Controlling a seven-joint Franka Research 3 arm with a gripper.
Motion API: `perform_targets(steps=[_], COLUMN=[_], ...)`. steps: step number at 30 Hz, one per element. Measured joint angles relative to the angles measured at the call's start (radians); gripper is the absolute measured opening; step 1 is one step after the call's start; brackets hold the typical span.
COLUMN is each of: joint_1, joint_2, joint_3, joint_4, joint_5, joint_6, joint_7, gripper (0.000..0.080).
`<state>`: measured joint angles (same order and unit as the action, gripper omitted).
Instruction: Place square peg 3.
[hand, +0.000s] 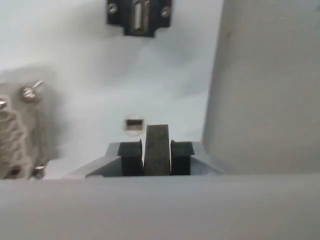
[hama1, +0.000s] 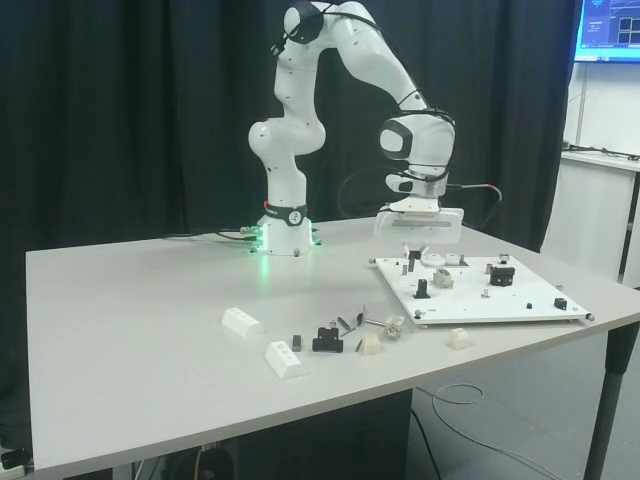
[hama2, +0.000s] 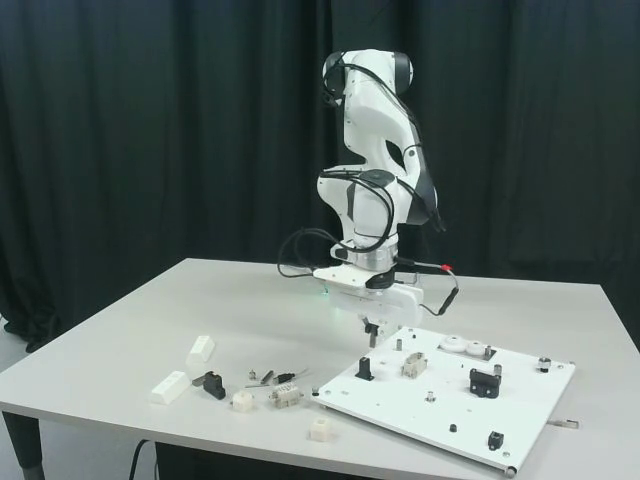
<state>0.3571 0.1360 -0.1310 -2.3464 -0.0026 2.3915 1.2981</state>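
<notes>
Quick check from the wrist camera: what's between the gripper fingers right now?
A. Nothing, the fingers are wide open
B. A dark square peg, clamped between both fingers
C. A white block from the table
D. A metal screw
B. In the wrist view the gripper has its two black fingers pressed on either side of the dark square peg, above the white board near a small square hole.

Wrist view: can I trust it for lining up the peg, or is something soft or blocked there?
Wrist view: the peg between the fingertips and the square hole read clearly enough, but a pale blurred band fills the lower part and a white blurred mass hides one side. First room view: green glow at the arm's base, nothing washed out.
</notes>
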Motion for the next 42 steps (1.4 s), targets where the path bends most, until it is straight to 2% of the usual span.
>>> perform_targets(steps=[9, 16, 30, 42], joint_1=[-0.025, -0.062, -0.130, -0.143], joint_2=[0.007, 0.028, 0.112, 0.176], joint_3=[-0.029, -0.053, -0.055, -0.054], joint_4=[0.000, 0.000, 0.015, 0.055], joint_5=[-0.076, -0.082, -0.054, 0.012], joint_6=[0.010, 0.063, 0.197, 0.221], joint_7=[-0.048, -0.197, -0.383, -0.487], gripper=[0.0117, 0.0117, 0.0117, 0.0117])
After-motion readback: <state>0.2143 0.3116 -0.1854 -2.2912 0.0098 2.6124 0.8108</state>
